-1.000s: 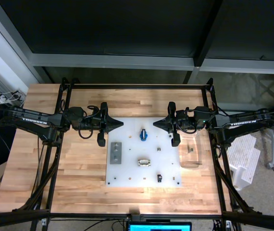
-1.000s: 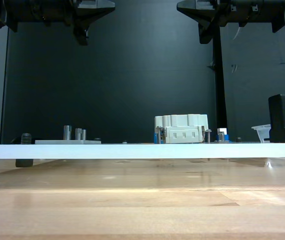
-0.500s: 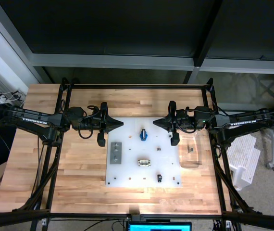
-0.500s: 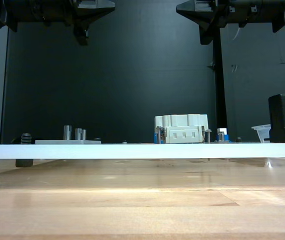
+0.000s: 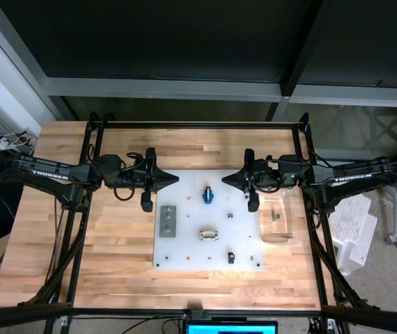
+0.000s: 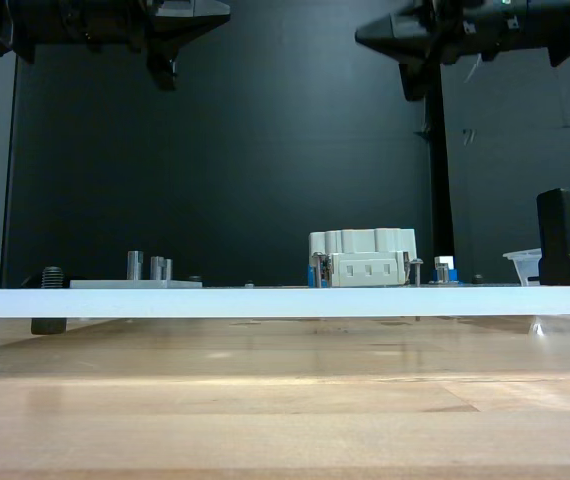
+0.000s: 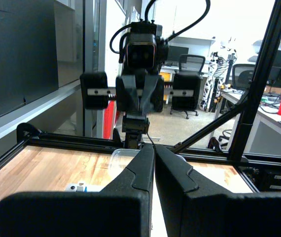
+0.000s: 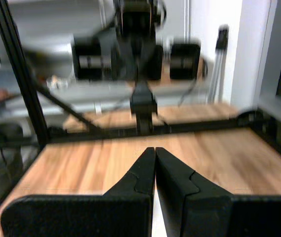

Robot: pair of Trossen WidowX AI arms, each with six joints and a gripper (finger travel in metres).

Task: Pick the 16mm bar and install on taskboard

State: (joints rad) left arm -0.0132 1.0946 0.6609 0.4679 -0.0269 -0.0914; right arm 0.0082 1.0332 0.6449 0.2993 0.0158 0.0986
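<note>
The left gripper hovers high over the taskboard at its 11 o'clock, fingers pressed together, holding nothing. The right gripper hangs at 1 o'clock, likewise closed and empty. The 16mm bar, seemingly the small grey piece, lies free in the clear tray at 3 o'clock.

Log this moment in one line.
left gripper shut, high over taskboard | right gripper shut, high over taskboard | 16mm bar: cannot tell where
</note>
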